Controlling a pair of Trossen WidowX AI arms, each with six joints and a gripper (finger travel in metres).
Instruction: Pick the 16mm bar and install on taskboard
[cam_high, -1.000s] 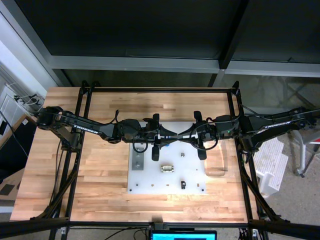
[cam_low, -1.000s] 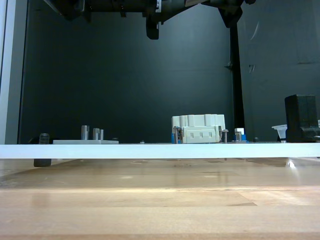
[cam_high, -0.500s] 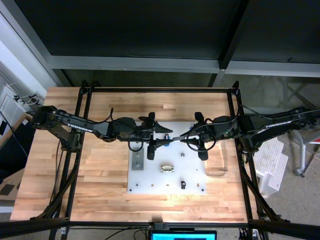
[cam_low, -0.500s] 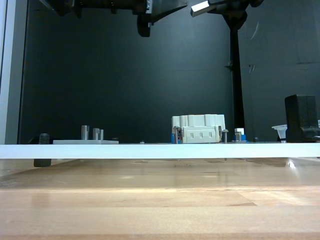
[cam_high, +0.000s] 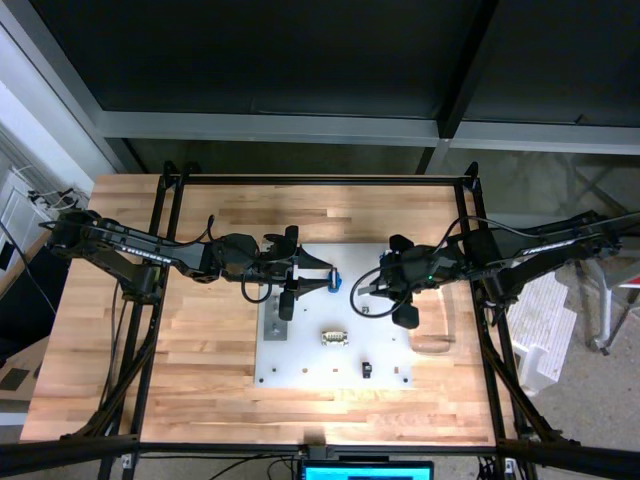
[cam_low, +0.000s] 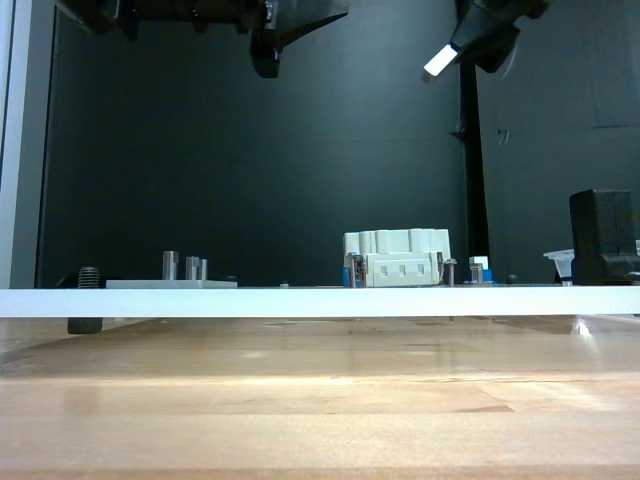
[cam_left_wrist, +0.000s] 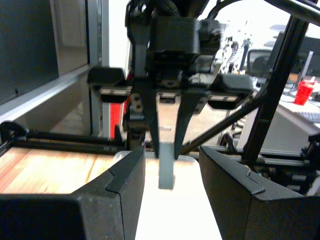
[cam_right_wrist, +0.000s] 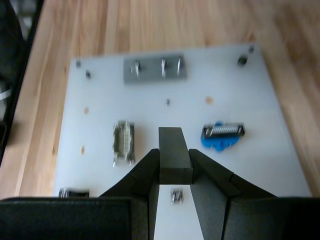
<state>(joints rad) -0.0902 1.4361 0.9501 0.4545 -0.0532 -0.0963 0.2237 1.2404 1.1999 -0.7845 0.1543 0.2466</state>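
Observation:
The 16mm bar (cam_right_wrist: 175, 156) is a short dark grey block, and my right gripper (cam_right_wrist: 173, 167) is shut on it high over the white taskboard (cam_right_wrist: 270, 150). In the low view the bar (cam_low: 437, 62) juts down-left from the right gripper (cam_low: 478, 40), clear of any seat. From the left wrist view the bar (cam_left_wrist: 166, 170) hangs from the right gripper's fingers (cam_left_wrist: 148, 120). My left gripper (cam_high: 320, 277) hovers over the board's left part, open with nothing between its fingers (cam_left_wrist: 125, 192). The right gripper (cam_high: 366, 291) faces it across a gap.
The taskboard (cam_high: 300, 365) carries a grey plate with upright pegs (cam_high: 276, 325), a white multi-pin connector (cam_high: 335, 338), a blue connector (cam_high: 333, 281) and a small black part (cam_high: 368, 370). A clear curved piece (cam_high: 436, 338) lies by its right edge. Black frame rails border the table.
The two grippers, close together over the board's middle a second ago, have drawn apart. The left moved left; the right moved right, tilting the bar downward.

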